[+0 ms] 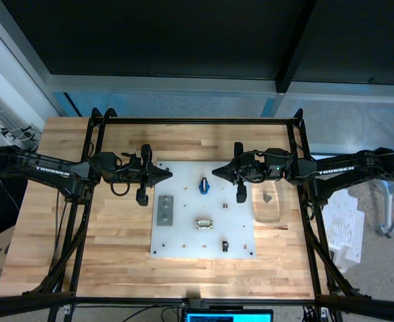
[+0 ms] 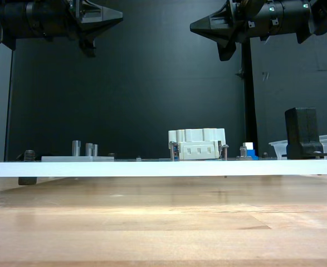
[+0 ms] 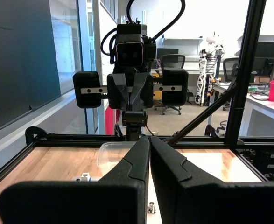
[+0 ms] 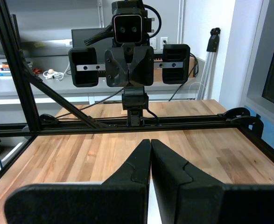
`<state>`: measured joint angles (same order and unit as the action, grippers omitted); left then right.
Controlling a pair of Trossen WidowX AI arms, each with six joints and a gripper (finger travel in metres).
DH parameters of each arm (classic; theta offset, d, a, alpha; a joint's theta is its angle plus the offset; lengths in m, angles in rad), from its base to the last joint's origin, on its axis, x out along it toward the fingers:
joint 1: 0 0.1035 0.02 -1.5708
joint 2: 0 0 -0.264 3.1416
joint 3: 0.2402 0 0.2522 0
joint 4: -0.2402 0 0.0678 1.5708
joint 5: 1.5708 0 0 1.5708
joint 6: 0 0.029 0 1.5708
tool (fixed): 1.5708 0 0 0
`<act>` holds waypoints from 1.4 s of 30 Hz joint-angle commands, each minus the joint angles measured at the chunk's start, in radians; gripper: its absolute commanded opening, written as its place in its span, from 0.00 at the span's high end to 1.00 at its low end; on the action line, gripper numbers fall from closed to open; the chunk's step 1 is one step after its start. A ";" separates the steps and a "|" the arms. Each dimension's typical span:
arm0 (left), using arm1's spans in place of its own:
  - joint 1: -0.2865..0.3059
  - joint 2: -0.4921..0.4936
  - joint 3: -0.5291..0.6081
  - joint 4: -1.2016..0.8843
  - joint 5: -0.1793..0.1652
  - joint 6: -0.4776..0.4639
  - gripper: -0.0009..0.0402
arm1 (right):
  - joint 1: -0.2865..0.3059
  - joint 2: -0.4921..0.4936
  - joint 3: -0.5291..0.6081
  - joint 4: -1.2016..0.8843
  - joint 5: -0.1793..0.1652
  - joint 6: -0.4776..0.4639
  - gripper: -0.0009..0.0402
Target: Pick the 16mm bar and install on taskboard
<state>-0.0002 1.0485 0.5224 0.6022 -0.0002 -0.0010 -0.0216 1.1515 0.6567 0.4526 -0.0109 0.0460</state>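
Note:
The taskboard [image 1: 183,231] is a white square plate in the middle of the table, carrying a blue knob [image 1: 204,184], a grey two-hole block [image 1: 164,209] and a silver connector [image 1: 205,225]. A tiny dark-grey piece, apparently the 16mm bar [image 1: 268,198], lies in the clear tray [image 1: 272,213] right of the board. My left gripper [image 1: 170,172] hovers over the board's far left corner, shut and empty. My right gripper [image 1: 215,172] faces it above the board's far edge, also shut and empty. Both hang high above the board [image 2: 152,168] in the low view.
A small black clip-like part [image 1: 225,245] stands near the board's front right. A black frame [image 1: 197,121] rings the wooden table. The two gripper tips point at each other with a gap between them, over the blue knob.

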 commanded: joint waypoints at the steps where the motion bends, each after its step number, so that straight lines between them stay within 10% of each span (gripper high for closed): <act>1: 0.000 0.000 0.000 0.000 0.000 0.000 0.98 | 0.002 0.000 0.000 0.082 -0.001 0.002 0.98; 21: 0.000 0.000 0.000 0.001 0.000 0.000 0.98 | 0.002 -0.003 0.006 0.044 -0.001 0.034 0.98; 42: 0.000 0.000 0.000 0.001 0.000 0.000 0.98 | 0.002 -0.023 0.378 -1.110 0.002 0.107 0.98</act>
<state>-0.0002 1.0485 0.5224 0.6025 -0.0006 -0.0010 -0.0196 1.1282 1.0168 -0.6109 -0.0078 0.1524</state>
